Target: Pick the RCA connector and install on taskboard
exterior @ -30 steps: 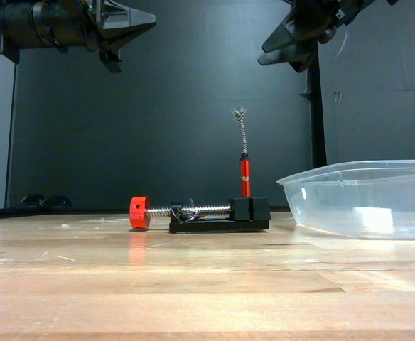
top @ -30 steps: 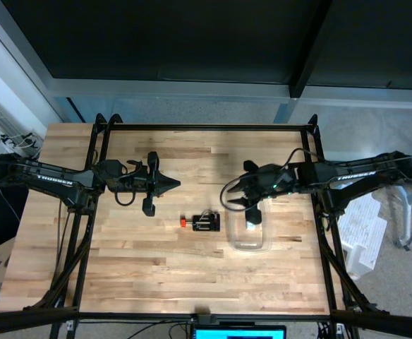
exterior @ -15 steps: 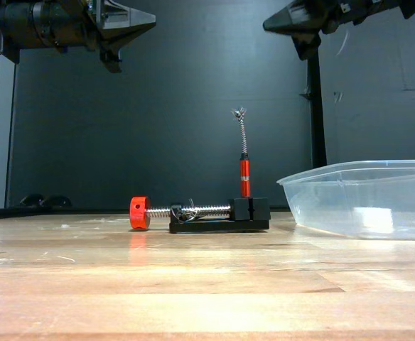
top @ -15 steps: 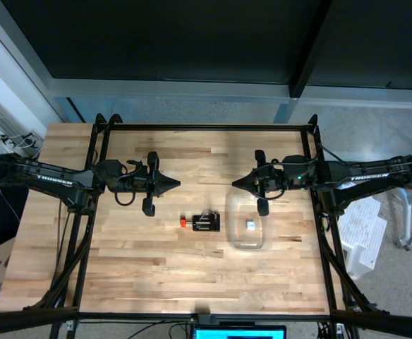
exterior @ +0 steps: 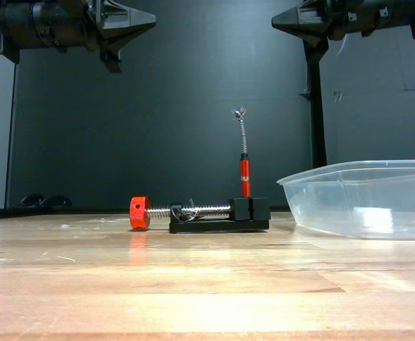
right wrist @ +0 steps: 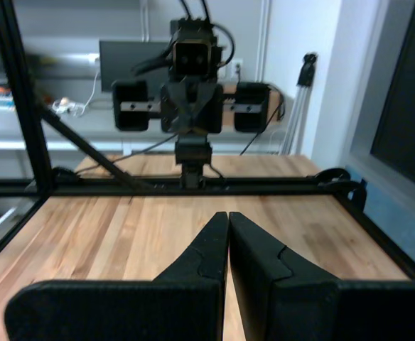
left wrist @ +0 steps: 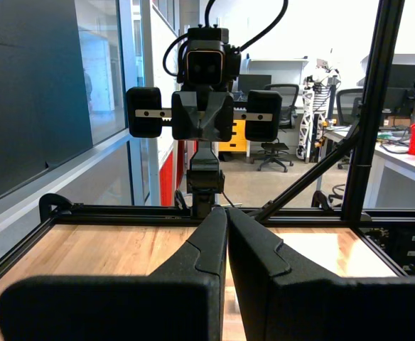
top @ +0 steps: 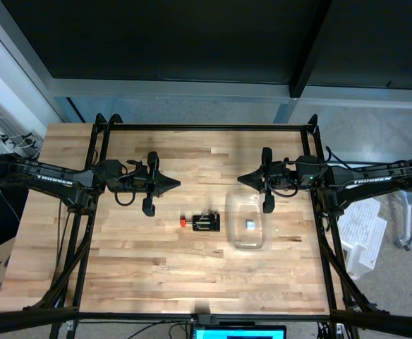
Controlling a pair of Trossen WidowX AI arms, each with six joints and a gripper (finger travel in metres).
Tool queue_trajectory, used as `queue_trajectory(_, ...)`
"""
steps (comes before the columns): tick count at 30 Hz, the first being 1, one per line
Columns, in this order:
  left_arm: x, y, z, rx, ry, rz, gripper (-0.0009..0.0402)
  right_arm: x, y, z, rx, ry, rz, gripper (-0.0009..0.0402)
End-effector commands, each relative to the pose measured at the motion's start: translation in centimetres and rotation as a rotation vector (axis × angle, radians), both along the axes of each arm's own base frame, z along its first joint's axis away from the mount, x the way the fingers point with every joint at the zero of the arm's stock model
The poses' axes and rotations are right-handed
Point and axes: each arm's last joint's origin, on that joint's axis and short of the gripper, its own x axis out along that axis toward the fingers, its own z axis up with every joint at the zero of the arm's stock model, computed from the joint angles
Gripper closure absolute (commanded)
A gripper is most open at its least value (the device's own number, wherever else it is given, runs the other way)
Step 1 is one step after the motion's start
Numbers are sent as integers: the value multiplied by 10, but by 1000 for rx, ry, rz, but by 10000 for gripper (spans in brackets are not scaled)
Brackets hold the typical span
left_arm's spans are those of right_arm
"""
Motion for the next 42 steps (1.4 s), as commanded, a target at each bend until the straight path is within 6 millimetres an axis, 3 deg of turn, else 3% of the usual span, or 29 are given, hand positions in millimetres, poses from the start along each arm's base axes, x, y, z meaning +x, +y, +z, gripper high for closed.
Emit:
queue_trajectory(1,0,0,0,0,0,0,393,-3,-1,-5,-5,-29,-4,393)
queue_trajectory(10,0,0,0,0,0,0,393,-7,-1,-15,8,-59,21,393)
queue_trajectory(42,0,0,0,0,0,0,393,-7,-2,-15,46,-61,48,393)
